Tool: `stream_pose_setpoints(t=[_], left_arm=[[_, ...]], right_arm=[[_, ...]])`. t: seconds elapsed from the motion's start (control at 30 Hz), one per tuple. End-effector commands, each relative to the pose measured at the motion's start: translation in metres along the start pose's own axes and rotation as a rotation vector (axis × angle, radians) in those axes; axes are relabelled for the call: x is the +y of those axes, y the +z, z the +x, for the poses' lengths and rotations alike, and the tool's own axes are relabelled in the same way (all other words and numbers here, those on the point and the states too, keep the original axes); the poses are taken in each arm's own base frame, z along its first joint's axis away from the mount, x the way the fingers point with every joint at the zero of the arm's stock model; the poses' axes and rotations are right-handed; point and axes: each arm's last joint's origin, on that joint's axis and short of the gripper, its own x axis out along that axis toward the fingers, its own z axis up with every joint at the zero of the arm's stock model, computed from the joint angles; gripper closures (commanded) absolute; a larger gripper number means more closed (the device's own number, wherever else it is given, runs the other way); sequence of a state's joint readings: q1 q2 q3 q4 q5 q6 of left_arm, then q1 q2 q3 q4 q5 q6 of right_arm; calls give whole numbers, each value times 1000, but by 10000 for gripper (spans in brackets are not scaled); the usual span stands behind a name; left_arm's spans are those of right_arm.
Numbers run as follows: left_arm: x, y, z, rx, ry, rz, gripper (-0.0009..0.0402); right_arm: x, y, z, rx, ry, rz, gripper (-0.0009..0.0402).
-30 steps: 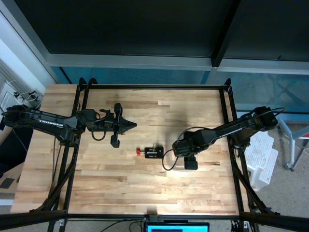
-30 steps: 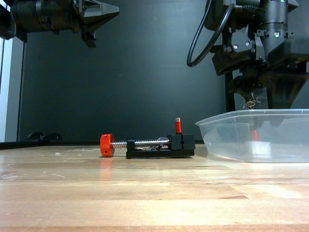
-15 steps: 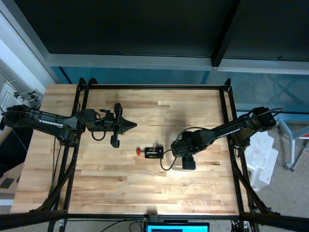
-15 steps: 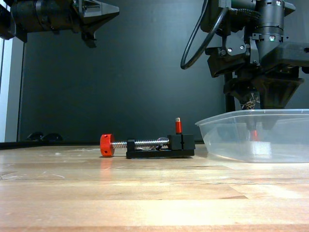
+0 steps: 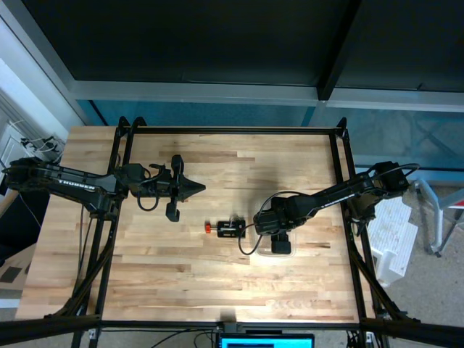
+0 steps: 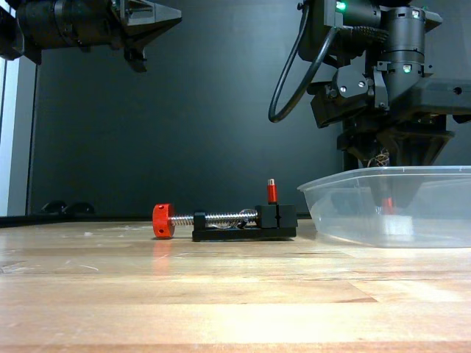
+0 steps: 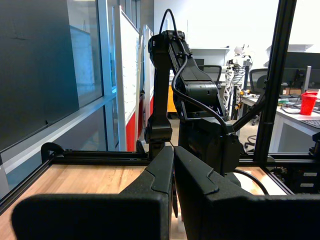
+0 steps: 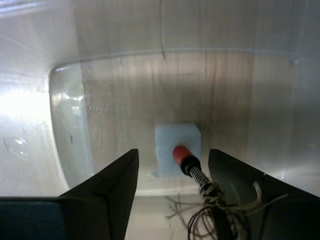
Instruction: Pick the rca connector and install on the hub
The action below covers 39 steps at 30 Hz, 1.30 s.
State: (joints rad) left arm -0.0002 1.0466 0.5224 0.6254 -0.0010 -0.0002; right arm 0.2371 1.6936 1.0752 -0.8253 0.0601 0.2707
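The hub point(image 5: 230, 229) point(image 6: 244, 220) is a black block with a red knob point(image 6: 163, 220), lying mid-table. The rca connector point(image 8: 184, 156) has a red tip, a silvery coiled tail and frayed wires point(image 6: 381, 157). It stands tilted on a small white square point(image 8: 170, 137) inside the clear tray point(image 6: 346, 180). My right gripper point(image 8: 172, 152) point(image 5: 279, 235) point(image 6: 394, 173) hangs open just over the tray, one finger on each side of the connector and not touching it. My left gripper point(image 5: 197, 188) point(image 7: 173, 150) point(image 6: 173, 15) is shut and empty, parked high up left of the hub.
The clear tray point(image 5: 275, 251) sits just right of the hub, mostly under my right arm. A black frame point(image 5: 232, 130) runs along the table's back and sides. Bare wood lies in front of the hub.
My right gripper has moved slightly left and lower over the tray, closing in around the connector. The left arm, hub and connector have not moved.
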Motion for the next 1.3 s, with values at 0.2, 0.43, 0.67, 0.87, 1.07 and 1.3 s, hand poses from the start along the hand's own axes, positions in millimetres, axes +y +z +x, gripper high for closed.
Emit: stream_pose_setpoints(t=[0.2, 0.43, 0.67, 0.87, 1.07, 1.3], left_arm=[[0, 0, 0, 0, 0, 0, 393], [0, 0, 0, 0, 0, 0, 393], [0, 0, 0, 0, 0, 0, 393], [0, 0, 0, 0, 0, 0, 393], [0, 0, 0, 0, 0, 0, 393], [0, 0, 0, 0, 0, 0, 393]], right_arm=[[0, -1, 1, 6, -3, -2, 262], [-1, 0, 1, -2, -2, -3, 287], [-2, 1, 1, -11, -25, -13, 303], [-3, 1, 1, -8, -26, -16, 324], [-3, 1, 1, -7, -26, -18, 344], [-3, 1, 1, -7, -26, -21, 370]])
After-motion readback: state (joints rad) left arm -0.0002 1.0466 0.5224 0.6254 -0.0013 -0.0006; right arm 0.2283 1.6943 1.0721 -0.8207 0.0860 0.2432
